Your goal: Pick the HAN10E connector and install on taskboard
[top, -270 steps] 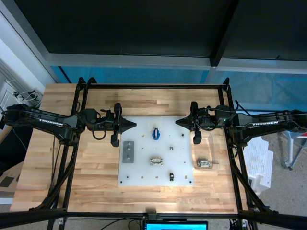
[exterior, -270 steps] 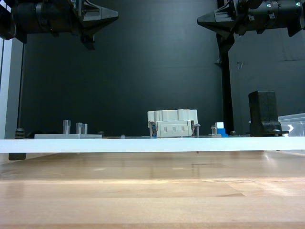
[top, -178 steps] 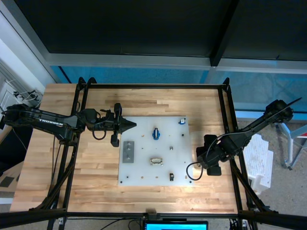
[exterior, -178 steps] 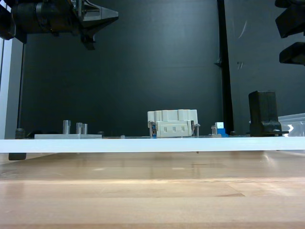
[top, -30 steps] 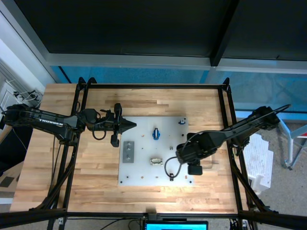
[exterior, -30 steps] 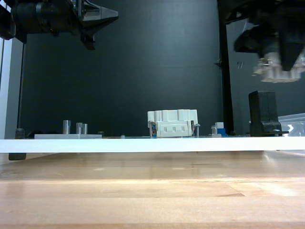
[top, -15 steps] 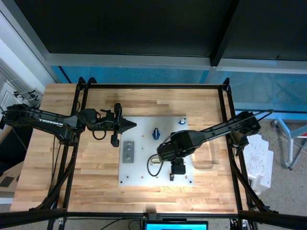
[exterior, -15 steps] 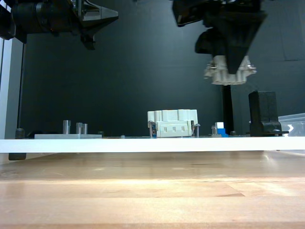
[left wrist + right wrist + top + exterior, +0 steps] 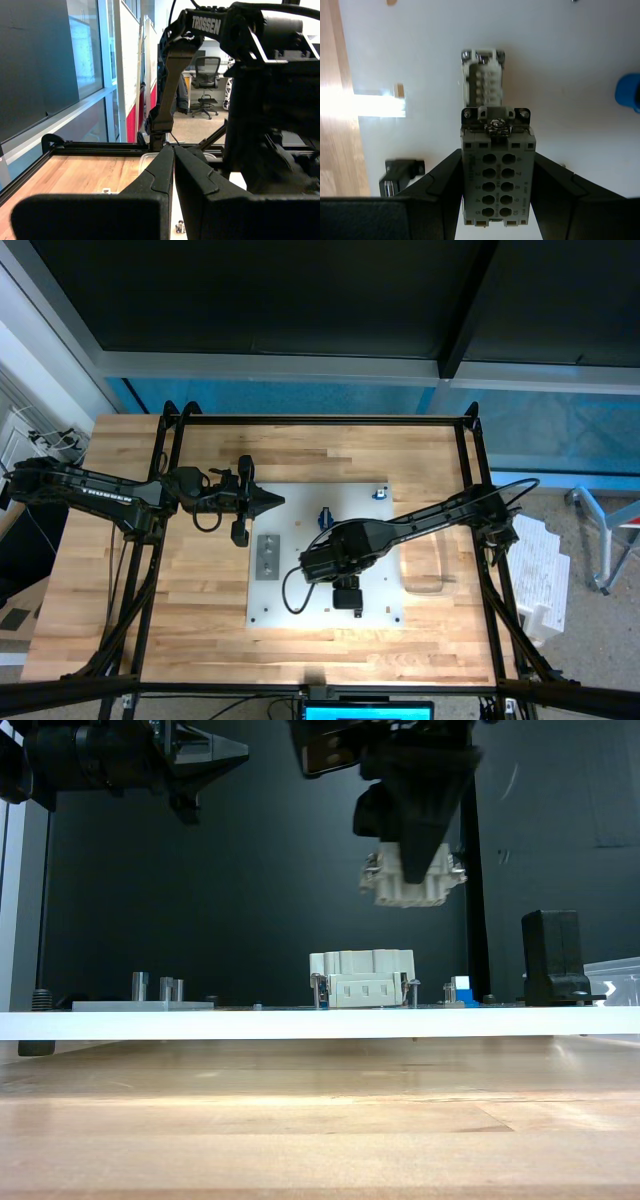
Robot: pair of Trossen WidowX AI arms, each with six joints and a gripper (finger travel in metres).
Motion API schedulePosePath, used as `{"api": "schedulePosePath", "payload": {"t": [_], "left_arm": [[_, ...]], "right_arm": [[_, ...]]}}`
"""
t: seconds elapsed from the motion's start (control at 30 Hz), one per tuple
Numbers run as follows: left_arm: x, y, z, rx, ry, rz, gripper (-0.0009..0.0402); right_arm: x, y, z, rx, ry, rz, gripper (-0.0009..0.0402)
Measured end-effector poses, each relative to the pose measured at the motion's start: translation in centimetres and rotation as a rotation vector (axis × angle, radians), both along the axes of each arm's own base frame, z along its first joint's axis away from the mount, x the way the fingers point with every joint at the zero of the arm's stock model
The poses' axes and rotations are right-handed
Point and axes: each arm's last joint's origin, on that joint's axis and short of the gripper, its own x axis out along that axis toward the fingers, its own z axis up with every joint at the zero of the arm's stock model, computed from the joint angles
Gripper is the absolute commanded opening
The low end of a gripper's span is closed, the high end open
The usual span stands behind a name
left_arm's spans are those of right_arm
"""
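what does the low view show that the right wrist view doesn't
Only low: the left gripper, parked high at the left and shut, and the air gap between the connector and the socket below it. Only right wrist: the connector's ten-hole face, with the socket in line beyond it. Both: the right gripper shut on the connector, over the socket on the taskboard.

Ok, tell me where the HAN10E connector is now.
In the low view the HAN10E connector hangs in the right gripper, above the taskboard, just up and right of the beige socket on it; the left gripper sits parked high at the left.
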Motion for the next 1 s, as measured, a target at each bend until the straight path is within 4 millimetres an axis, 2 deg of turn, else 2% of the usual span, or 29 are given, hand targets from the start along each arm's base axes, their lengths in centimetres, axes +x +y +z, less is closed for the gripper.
{"api": "schedulePosePath", "payload": {"t": [0.53,1.0], "left_arm": [[0.0,0.0,0.0,0.0,0.0,0.0,0.0001],[0.0,0.0,0.0,0.0,0.0,0.0,0.0001]], "right_arm": [[3.1,0.4,-1.0,-0.002,0.012,0.015,0.0009],[3.3,0.2,-2.2,-0.006,0.02,0.019,0.0009]]}}
